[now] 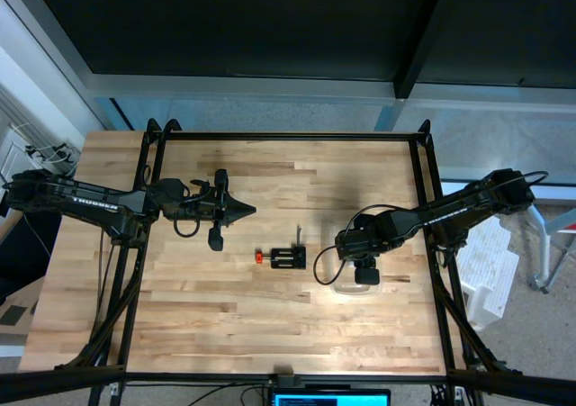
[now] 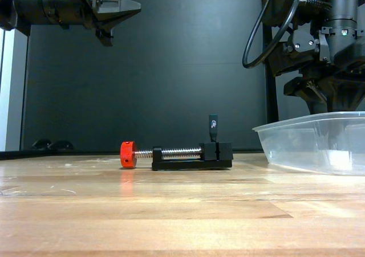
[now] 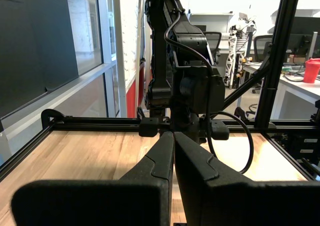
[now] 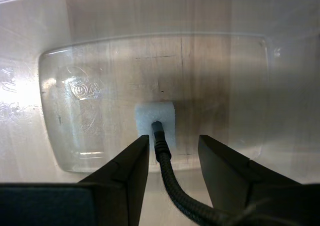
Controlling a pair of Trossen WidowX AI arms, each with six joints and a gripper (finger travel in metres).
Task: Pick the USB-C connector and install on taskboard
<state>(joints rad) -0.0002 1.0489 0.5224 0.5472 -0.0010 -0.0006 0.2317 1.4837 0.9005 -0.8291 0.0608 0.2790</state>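
Observation:
The USB-C connector [image 4: 155,117] is a small whitish square piece lying on the floor of a clear plastic tray [image 4: 60,85], with a black plug and braided cable running from it. My right gripper [image 4: 172,141] hangs open just above it, one finger on each side of the cable, holding nothing. The taskboard [image 1: 288,259] is a small black block with a red-orange knob [image 2: 128,154] and a grey upright pin [image 2: 213,127], and it sits mid-table to the left of the tray. My left gripper [image 1: 247,210] hovers shut and empty, high over the table's left half.
The clear tray [image 2: 319,140] stands on the wooden table to the right of the taskboard, beneath the right arm. A black metal frame [image 1: 288,137] runs around the table's edges. Bare wood lies between the taskboard and the near edge.

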